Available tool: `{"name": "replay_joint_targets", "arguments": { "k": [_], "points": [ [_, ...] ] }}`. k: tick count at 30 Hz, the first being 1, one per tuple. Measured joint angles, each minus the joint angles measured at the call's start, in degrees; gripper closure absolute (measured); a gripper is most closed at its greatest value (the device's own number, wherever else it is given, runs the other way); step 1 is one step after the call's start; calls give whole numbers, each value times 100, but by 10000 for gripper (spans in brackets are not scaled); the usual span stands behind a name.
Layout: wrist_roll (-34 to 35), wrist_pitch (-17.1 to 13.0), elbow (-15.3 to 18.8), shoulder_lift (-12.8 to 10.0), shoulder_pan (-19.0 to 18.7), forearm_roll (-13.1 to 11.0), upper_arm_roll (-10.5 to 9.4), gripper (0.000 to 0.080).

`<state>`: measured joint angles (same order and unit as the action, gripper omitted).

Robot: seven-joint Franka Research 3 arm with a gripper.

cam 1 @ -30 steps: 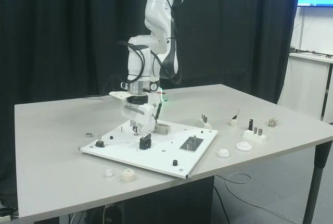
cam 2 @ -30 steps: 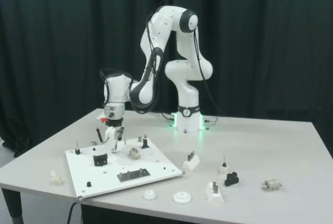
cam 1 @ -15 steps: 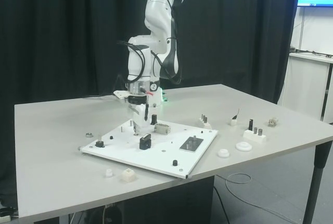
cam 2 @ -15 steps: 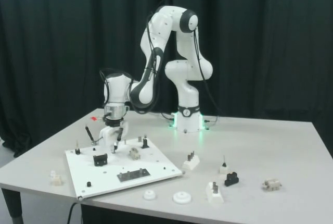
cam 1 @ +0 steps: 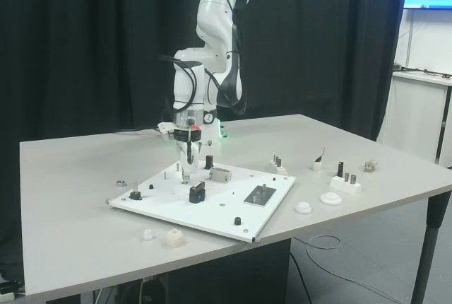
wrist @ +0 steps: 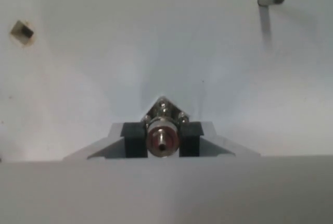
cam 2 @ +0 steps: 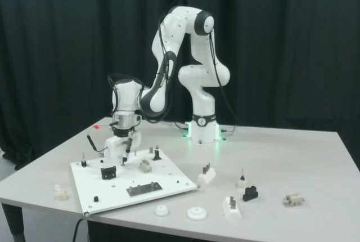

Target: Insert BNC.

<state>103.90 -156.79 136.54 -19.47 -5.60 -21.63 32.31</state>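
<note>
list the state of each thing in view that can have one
gripper: shut on the BNC connector, low over the white board
BNC connector: held between the black fingers, upright, not visibly seated
white board: flat on the grey table
arm base light: lit green

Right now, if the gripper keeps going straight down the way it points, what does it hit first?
Most likely the white board. The gripper points down at it, holding the BNC connector over a bare patch, though depth is hard to judge.
</note>
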Motion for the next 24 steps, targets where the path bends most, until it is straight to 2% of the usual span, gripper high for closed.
{"name": "replay_joint_targets", "arguments": {
  "k": [15, 24],
  "points": [
    [990, 0, -6, -5, -4, 0, 10, 675],
    [1320, 3, -11, -8, -6, 0, 13, 675]
  ]
}}
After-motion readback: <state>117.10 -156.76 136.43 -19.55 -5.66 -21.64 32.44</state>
